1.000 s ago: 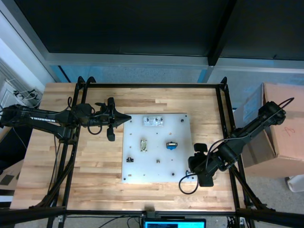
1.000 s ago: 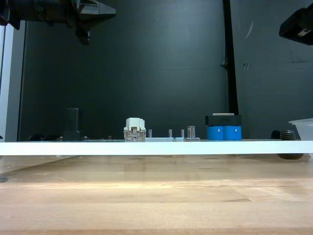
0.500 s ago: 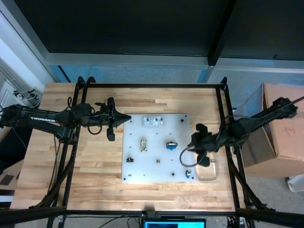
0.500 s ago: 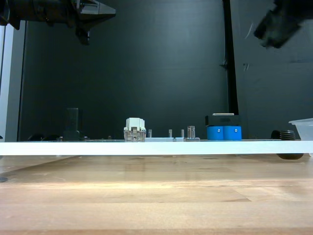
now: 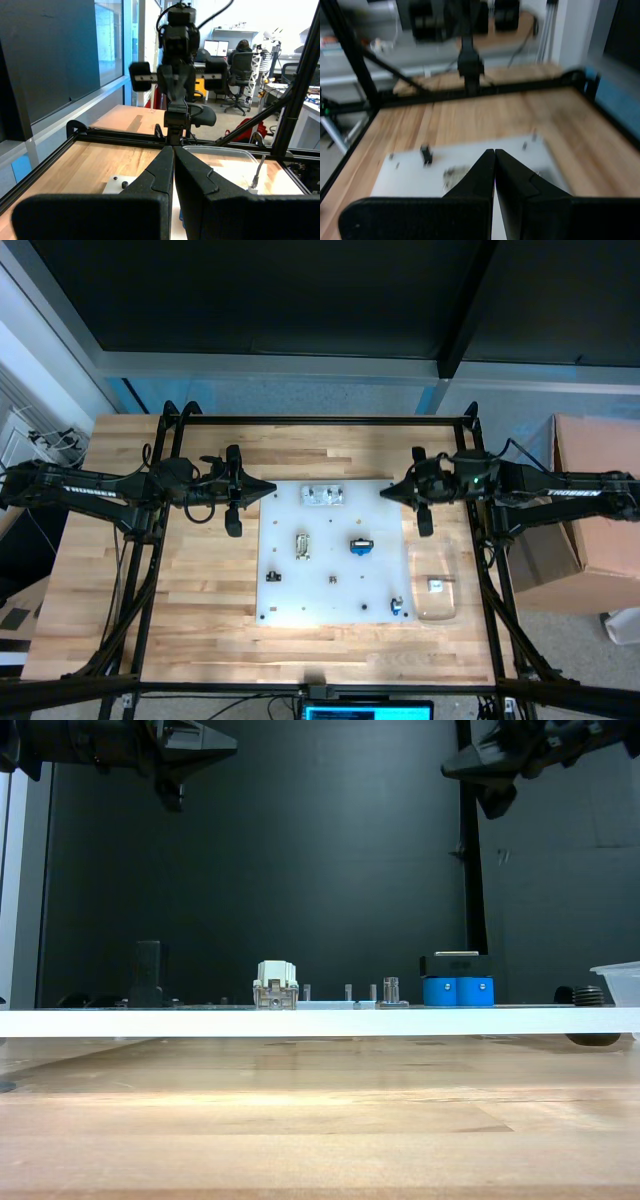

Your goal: Pick the RJ45 connector and install on the taskboard

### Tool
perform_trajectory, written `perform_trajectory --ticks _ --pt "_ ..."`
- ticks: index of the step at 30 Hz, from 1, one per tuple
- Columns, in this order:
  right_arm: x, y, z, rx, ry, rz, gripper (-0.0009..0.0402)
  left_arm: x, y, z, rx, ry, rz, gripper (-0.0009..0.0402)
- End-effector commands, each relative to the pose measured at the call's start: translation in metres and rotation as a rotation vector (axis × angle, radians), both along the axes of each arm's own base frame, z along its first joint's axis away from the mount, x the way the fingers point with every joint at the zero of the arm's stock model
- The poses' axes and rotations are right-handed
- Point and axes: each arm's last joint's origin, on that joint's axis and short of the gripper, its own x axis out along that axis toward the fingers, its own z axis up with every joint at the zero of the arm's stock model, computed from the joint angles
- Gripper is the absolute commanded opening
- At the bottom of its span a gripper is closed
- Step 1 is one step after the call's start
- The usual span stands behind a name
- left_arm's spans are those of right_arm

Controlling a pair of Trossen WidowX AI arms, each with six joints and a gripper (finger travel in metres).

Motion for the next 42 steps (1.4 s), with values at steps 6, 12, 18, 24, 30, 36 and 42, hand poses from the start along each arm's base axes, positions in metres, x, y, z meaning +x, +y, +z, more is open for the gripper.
perform_trajectory --ticks 6,12,18,24,30,36,42 --pt "0.004 -0.009 0.0 -0.028 -0.209 -0.023 0.0 0.0 0.0 0.0 0.0 0.0 0.0 0.0" --pt "0.012 -0.009 -0.007 -0.007 -0.243 -0.032 0.0 0.0 0.0 0.0 0.0 0.0 0.0 0.0" --pt "0.019 -0.009 -0.009 0.001 -0.248 -0.025 0.0 0.0 0.0 0.0 0.0 0.0 0.0 0.0" --pt "0.023 -0.009 -0.012 0.008 -0.246 -0.041 0.0 0.0 0.0 0.0 0.0 0.0 0.0 0.0" --pt "0.023 -0.009 -0.012 0.017 -0.247 -0.035 0.0 0.0 0.0 0.0 0.0 0.0 0.0 0.0" --pt "0.024 -0.006 -0.012 0.019 -0.246 -0.025 0.0 0.0 0.0 0.0 0.0 0.0 0.0 0.0" --pt "0.024 -0.001 -0.012 0.024 -0.247 -0.005 0.0 0.0 0.0 0.0 0.0 0.0 0.0 0.0"
